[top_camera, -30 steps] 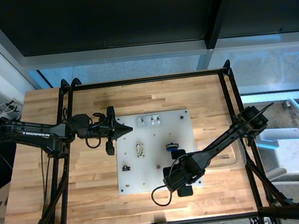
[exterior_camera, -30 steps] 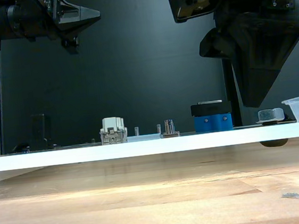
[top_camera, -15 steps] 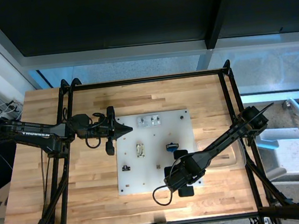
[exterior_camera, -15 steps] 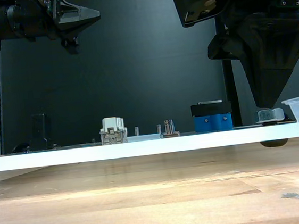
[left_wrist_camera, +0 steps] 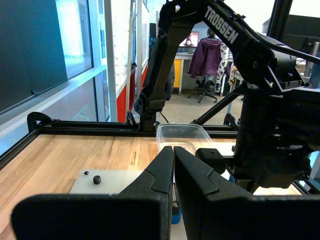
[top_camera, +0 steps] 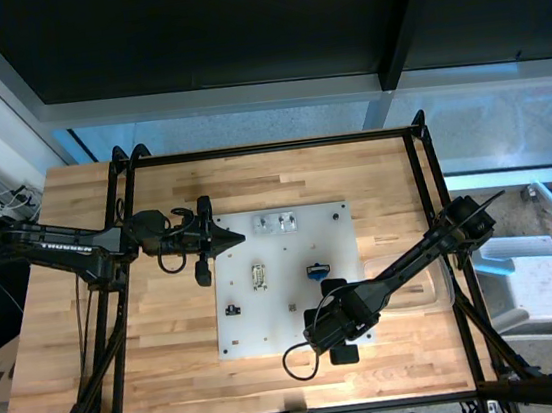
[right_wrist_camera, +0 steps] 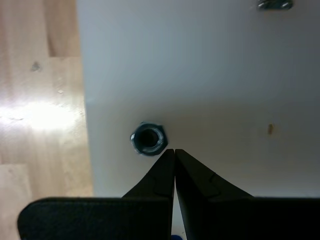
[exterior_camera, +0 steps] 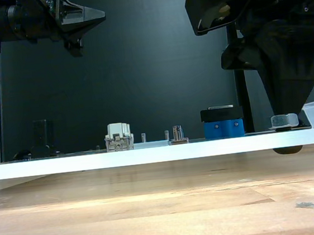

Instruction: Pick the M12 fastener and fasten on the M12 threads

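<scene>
Currently holds right gripper (right_wrist_camera: 174,150) just above M12 nut (right_wrist_camera: 148,139) at board's (top_camera: 252,335) near right edge, left gripper (top_camera: 238,237) above left edge, both pinched closed, empty.

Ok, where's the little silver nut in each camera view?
Low: nut at the white board's right end, under the right claw's tip.
High: hidden under the right arm.
Left wrist: absent; left claw hangs over the board's left edge.
Right wrist: on the board, just past the claw's tips.
Shared landmark: the white board.
</scene>
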